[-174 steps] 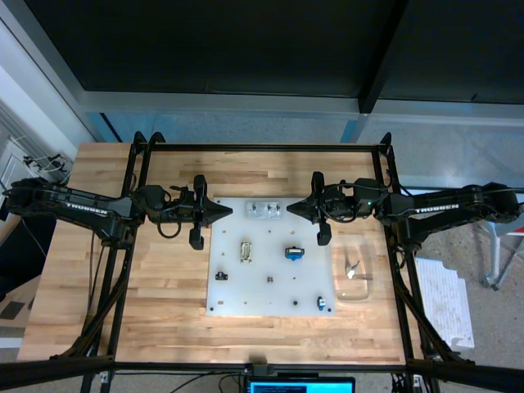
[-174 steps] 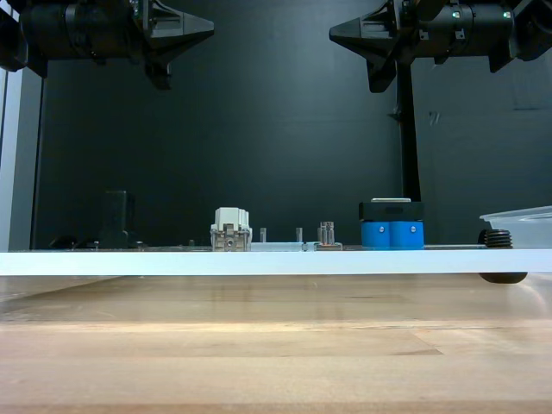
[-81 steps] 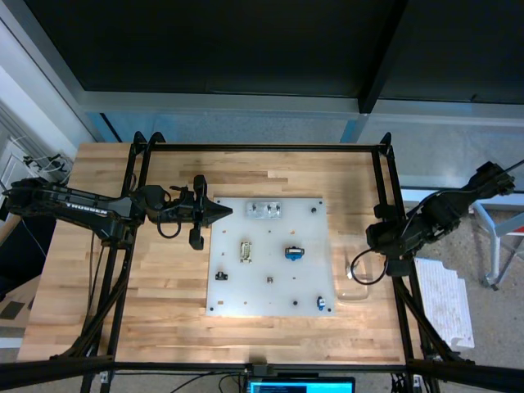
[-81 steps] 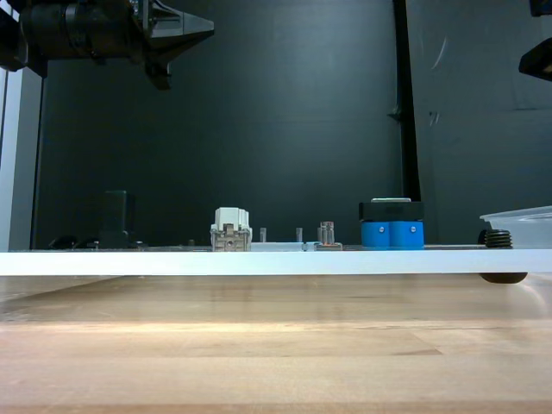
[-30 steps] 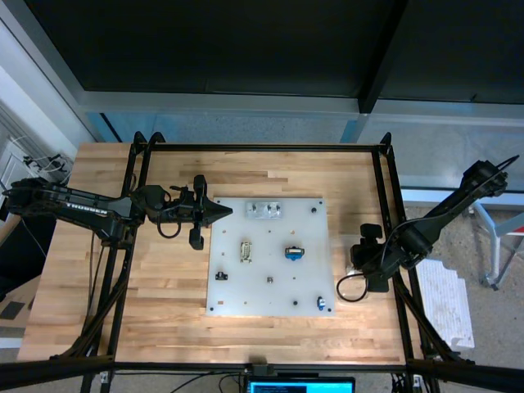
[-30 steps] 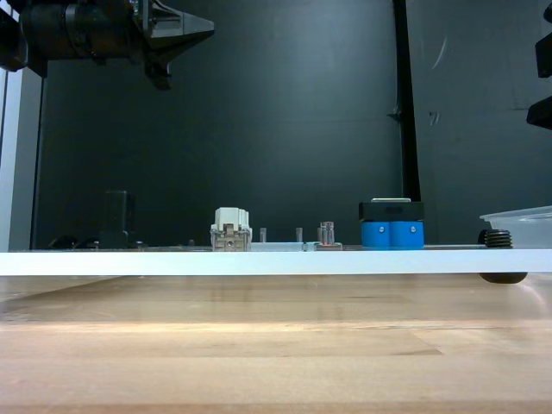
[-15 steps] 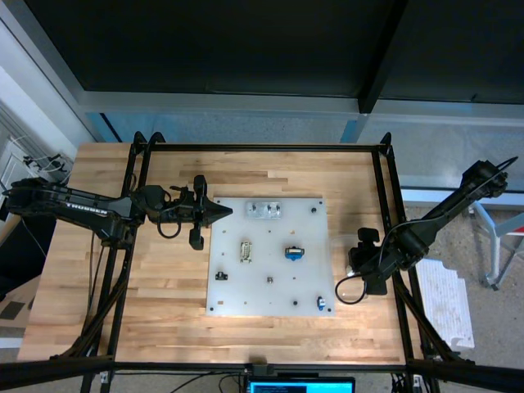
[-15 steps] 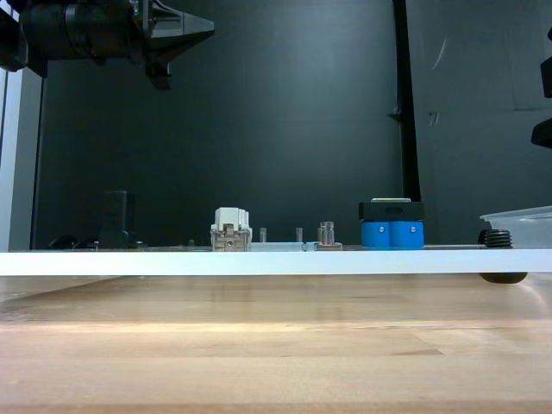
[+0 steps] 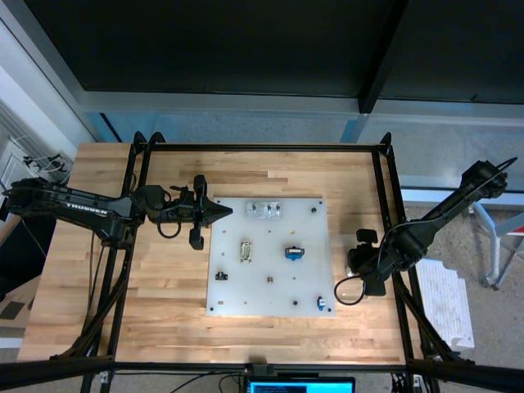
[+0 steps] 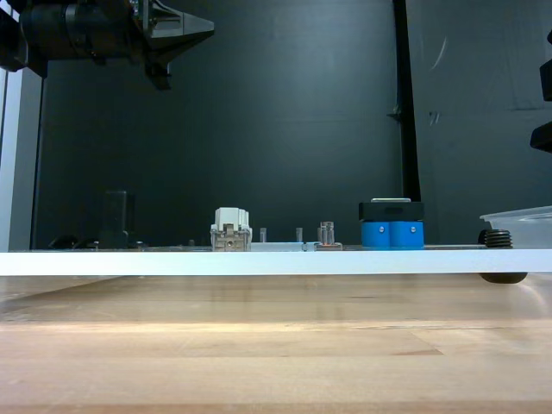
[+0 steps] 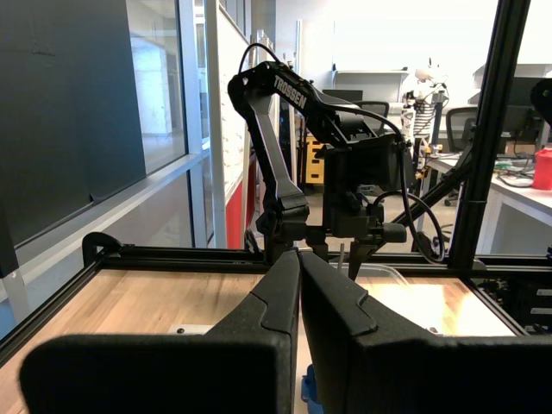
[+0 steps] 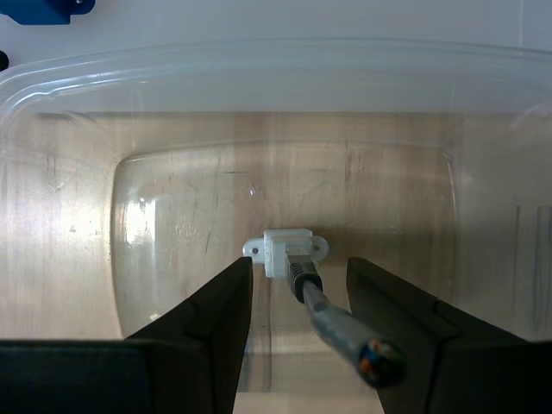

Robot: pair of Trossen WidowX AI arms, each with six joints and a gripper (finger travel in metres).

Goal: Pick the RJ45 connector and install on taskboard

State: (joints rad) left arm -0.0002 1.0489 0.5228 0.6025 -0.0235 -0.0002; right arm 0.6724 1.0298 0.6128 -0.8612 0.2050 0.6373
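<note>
The RJ45 connector (image 12: 286, 248), a small whitish plug on a short grey cable stub, lies on the floor of the clear plastic tray (image 12: 259, 78). My right gripper (image 12: 297, 269) hangs open just above it, one finger on each side and neither touching. From above, the right gripper (image 9: 360, 266) points down over the tray, right of the taskboard (image 9: 270, 286), and hides the connector. The taskboard (image 10: 259, 261) is a flat white panel. My left gripper (image 9: 223, 211) is shut on nothing and hovers high at the board's back left corner, as the left wrist view (image 11: 299, 259) also shows.
On the board stand a silver block (image 9: 264, 211), a beige connector (image 9: 245, 251) and a blue socket block (image 9: 293, 253). The tray's rim (image 10: 517, 216) rises right of the board. Black frame posts (image 9: 385, 164) border the table.
The right arm swung from above the board's back edge out to the tray and came down over the connector; over the last second it barely shifted. The left arm has not moved.
</note>
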